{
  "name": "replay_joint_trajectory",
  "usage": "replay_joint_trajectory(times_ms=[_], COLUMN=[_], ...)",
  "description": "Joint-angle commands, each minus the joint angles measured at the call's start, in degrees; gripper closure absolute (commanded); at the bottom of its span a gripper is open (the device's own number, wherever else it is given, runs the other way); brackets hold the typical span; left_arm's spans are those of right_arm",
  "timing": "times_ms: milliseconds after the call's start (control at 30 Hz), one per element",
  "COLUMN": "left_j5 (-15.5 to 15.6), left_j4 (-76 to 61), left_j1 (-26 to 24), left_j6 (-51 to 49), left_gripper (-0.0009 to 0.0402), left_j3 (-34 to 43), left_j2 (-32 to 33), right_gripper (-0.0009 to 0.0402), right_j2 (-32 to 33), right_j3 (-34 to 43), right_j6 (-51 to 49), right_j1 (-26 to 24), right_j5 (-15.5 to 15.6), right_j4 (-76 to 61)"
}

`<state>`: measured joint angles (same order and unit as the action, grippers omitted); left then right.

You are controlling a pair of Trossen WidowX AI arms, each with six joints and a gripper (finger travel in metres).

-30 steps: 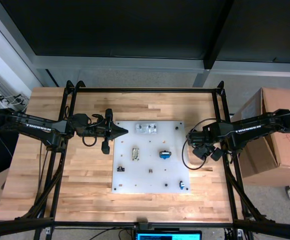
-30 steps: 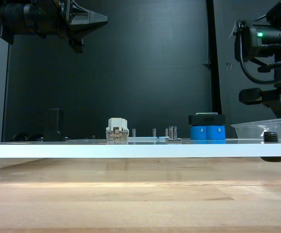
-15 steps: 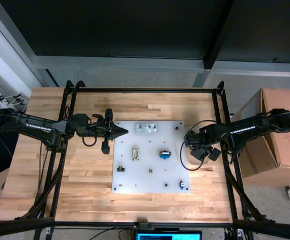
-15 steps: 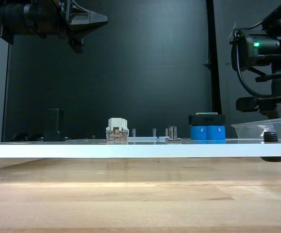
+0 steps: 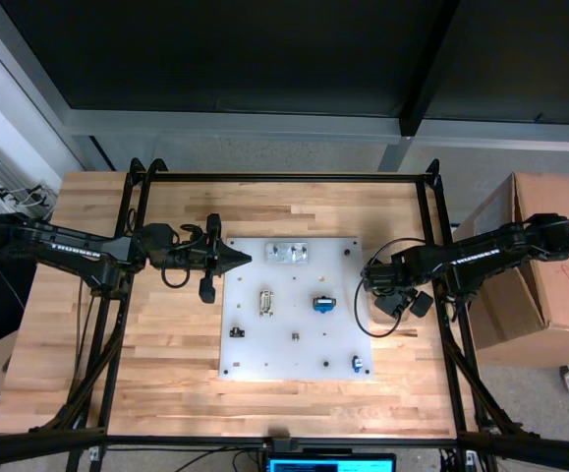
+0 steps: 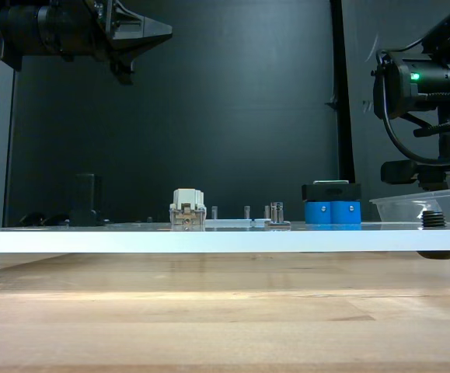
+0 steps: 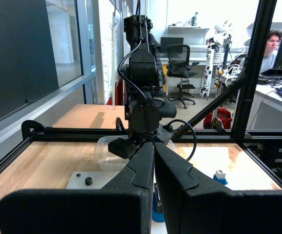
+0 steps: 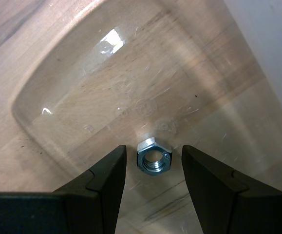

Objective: Pick the M12 nut and place it on its threads and fasten

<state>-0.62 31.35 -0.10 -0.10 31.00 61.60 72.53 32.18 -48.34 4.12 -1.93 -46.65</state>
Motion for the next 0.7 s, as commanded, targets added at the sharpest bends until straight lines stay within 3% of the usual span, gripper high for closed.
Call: replay_joint_trajectory(times_ms=[33,700], left_j5=[0.0,0.0], left_j4=[0.02,0.02], left_j1=[0.0,0.02], left_j6=[0.0,0.0], left_gripper=[0.0393,0.0393], left_j3=[0.02,0.02], left_j2=[0.0,0.0], right_gripper=[0.0236,0.0336], right_j2=[0.0,-0.04], right_j3=[-0.31,-0.55], right_j6=[0.02,0.04], right_j1=[0.04,0.26], right_j5=[0.02,0.04], right_j4=[0.35,1.11])
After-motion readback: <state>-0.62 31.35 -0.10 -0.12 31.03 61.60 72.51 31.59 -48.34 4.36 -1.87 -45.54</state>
